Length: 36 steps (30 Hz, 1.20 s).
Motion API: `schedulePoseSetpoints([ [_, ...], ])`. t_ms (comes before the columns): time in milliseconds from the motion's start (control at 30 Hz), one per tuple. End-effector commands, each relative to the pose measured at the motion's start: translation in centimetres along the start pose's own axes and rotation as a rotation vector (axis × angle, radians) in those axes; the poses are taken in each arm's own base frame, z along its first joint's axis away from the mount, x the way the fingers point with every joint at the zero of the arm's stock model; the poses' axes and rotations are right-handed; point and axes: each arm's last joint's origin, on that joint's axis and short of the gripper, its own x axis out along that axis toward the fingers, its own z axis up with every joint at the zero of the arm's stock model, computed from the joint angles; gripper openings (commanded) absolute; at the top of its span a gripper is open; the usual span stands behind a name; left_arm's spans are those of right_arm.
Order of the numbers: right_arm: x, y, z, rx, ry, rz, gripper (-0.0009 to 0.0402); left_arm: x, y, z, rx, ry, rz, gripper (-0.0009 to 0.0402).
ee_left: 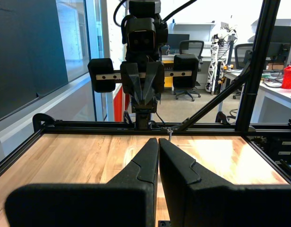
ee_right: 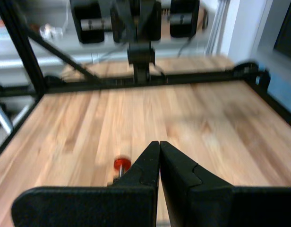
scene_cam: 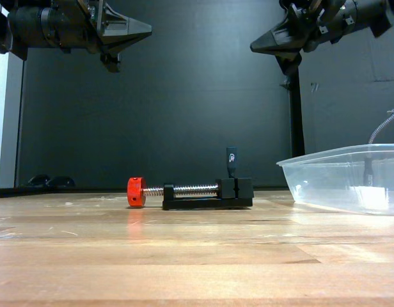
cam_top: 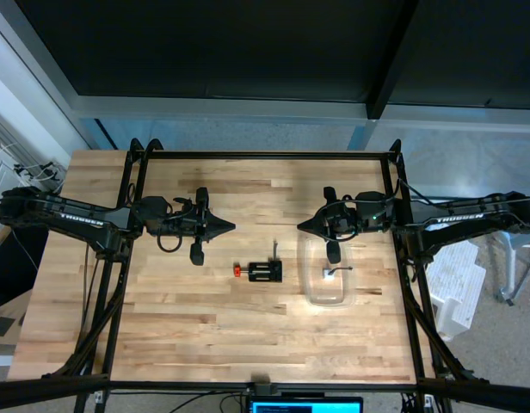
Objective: Pick the USB-C connector and install on taskboard
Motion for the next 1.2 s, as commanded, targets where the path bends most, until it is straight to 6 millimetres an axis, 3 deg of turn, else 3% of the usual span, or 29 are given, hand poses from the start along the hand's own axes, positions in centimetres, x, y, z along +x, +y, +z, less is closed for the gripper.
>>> schedulePoseSetpoints([
  [33, -0.4, 0.1, 0.5, 0.007, 0.118, -0.008, 0.0, 0.0, 0.0, 0.0, 0.0, 0.0, 0.0, 0.0],
  [400, -0.4, 0.5, 1.9, 0.013, 0.531, -0.008, 0.0, 0.0, 0.0, 0.0, 0.0, 0.0, 0.0, 0.0],
  [1200, 1.0, 1.8, 2.9, -0.024, 1.034, -0.007, 0.0, 0.0, 0.0, 0.0, 0.0, 0.0, 0.0, 0.0],
])
